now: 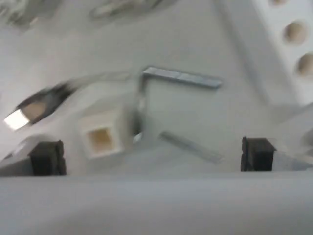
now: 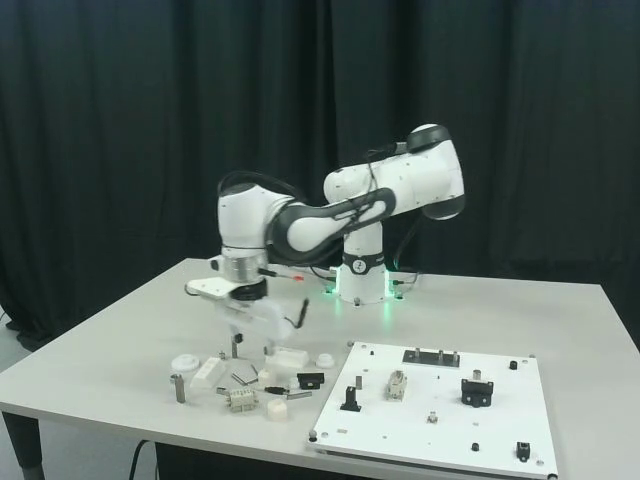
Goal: Remove round peg 4.
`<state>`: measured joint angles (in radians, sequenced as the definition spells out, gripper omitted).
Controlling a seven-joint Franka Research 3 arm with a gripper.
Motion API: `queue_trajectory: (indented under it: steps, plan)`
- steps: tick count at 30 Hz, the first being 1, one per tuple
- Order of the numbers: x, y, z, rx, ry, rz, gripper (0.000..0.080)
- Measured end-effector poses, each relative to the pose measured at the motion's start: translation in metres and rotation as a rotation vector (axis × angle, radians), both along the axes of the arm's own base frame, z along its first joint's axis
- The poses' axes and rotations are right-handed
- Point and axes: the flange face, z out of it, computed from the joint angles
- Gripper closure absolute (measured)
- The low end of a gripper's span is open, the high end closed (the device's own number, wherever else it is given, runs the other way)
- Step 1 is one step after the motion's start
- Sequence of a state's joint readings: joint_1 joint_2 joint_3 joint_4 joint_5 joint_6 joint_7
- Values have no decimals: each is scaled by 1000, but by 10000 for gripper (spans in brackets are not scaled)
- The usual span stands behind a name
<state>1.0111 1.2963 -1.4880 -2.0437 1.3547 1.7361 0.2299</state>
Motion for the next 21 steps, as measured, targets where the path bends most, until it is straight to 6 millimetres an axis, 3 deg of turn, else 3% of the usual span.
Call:
queue_trajectory:
  steps: [21]
  plan:
    - [-21, 177, 2, -22, -26, -51, 3]
